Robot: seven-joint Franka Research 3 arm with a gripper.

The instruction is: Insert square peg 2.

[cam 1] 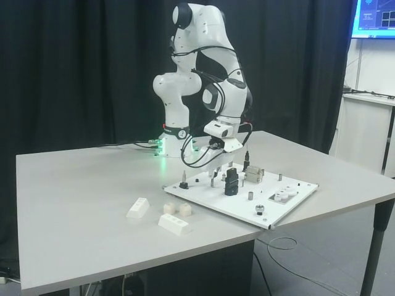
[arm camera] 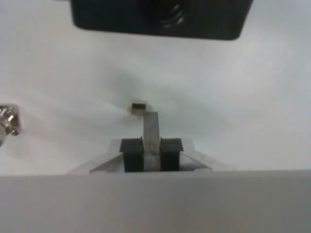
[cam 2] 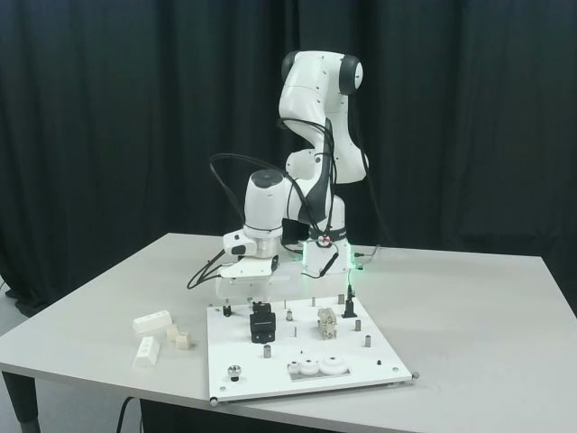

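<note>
In the wrist view my gripper (arm camera: 151,154) is shut on a slim grey square peg (arm camera: 151,128) that sticks out past the black finger pads (arm camera: 131,153). The peg's tip hangs just beside a small square hole (arm camera: 138,106) in the white board (arm camera: 233,107), apart from it. From the room cameras the gripper (cam 1: 216,161) (cam 2: 248,290) hovers low over the board's (cam 1: 290,206) (cam 2: 361,361) back part, behind a black block (cam 1: 231,180) (cam 2: 261,322). The peg itself is too small to make out there.
A black block (arm camera: 160,17) lies beyond the hole in the wrist view, and a metal fitting (arm camera: 8,121) sits at the side. The board carries several upright pins and white gears (cam 1: 282,196) (cam 2: 315,366). White blocks (cam 1: 139,208) (cam 2: 151,321) lie on the grey table beside it.
</note>
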